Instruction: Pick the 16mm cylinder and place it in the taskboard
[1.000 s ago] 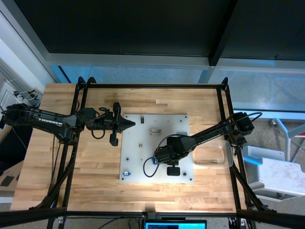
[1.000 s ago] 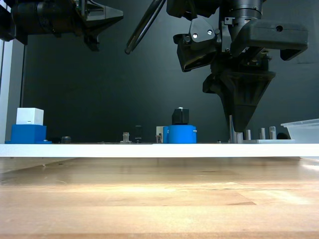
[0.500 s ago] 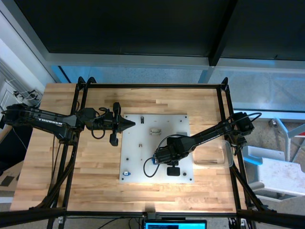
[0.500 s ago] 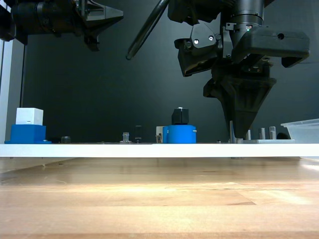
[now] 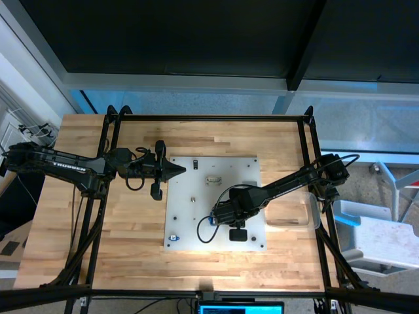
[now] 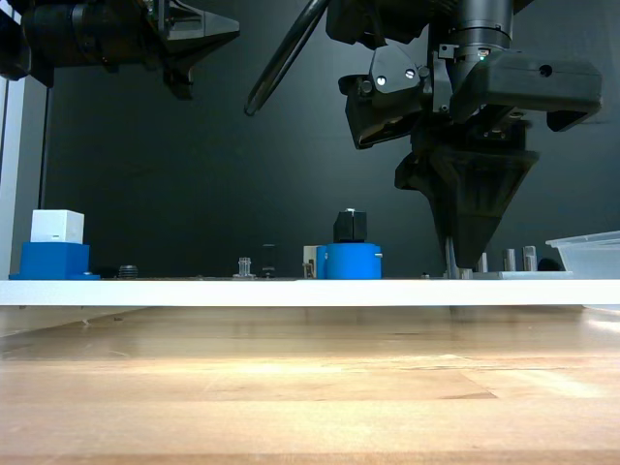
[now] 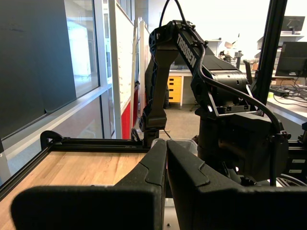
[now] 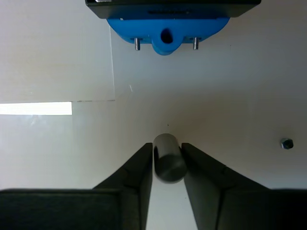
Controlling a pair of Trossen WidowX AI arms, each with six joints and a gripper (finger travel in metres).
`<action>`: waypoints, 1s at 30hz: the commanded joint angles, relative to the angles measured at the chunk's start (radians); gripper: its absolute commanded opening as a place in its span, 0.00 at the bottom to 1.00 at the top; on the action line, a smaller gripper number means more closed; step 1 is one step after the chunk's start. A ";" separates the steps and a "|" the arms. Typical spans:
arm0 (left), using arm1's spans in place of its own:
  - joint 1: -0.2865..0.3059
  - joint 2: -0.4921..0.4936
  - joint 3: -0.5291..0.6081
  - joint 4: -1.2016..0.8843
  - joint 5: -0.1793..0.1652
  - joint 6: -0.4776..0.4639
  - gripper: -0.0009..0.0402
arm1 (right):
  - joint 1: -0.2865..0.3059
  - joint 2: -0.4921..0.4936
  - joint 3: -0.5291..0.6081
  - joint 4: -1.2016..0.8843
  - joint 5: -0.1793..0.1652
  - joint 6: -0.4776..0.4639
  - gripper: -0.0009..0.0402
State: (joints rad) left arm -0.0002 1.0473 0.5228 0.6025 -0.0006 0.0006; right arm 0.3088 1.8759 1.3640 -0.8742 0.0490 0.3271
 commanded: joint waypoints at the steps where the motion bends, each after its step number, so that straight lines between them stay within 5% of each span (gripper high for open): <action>1: 0.000 0.000 0.000 0.000 0.000 0.000 0.02 | 0.001 0.000 0.000 -0.003 0.002 0.001 0.34; 11: 0.000 0.000 0.000 0.000 0.000 0.000 0.02 | 0.004 -0.018 0.000 -0.018 0.002 0.001 0.46; 30: 0.000 0.000 0.000 0.000 0.000 0.000 0.02 | 0.003 -0.156 0.000 -0.109 0.004 -0.004 0.46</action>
State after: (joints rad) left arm -0.0002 1.0470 0.5228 0.6029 -0.0006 0.0006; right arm 0.3122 1.7309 1.3636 -0.9733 0.0521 0.3233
